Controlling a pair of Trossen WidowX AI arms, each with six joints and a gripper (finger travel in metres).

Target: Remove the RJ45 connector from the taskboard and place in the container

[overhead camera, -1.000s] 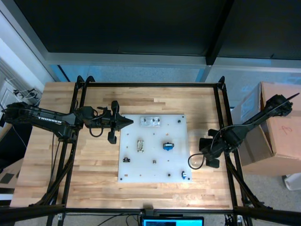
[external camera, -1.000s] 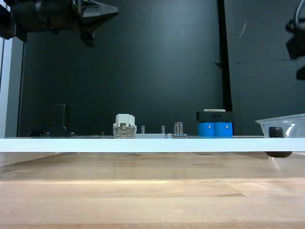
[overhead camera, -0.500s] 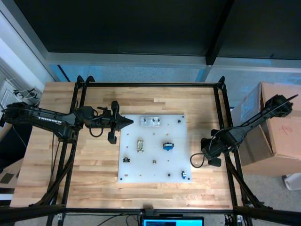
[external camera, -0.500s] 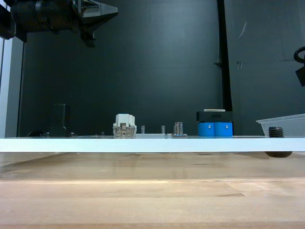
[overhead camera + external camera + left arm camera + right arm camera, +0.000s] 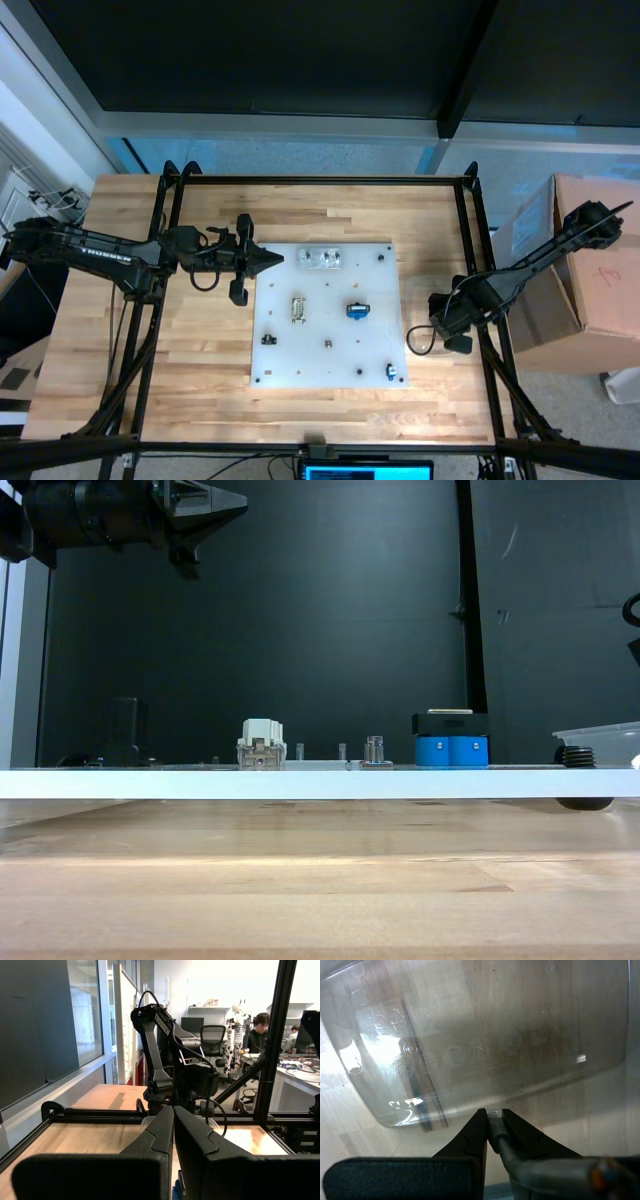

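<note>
right gripper (image 5: 494, 1119) was clamped on the rj45 connector (image 5: 495, 1130), clear of the taskboard (image 5: 300, 360) at the edge of the container (image 5: 485, 1045), presumably lined up for the drop; left gripper (image 5: 173, 1112) sat pinched shut, empty, above the board's left edge.

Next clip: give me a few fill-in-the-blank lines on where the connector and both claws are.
The right claw is ___ on the connector. The connector hangs ___ the clear container, not inside it. The left claw sits high over the board's ___ edge.
Missing: shut; above; left.
</note>
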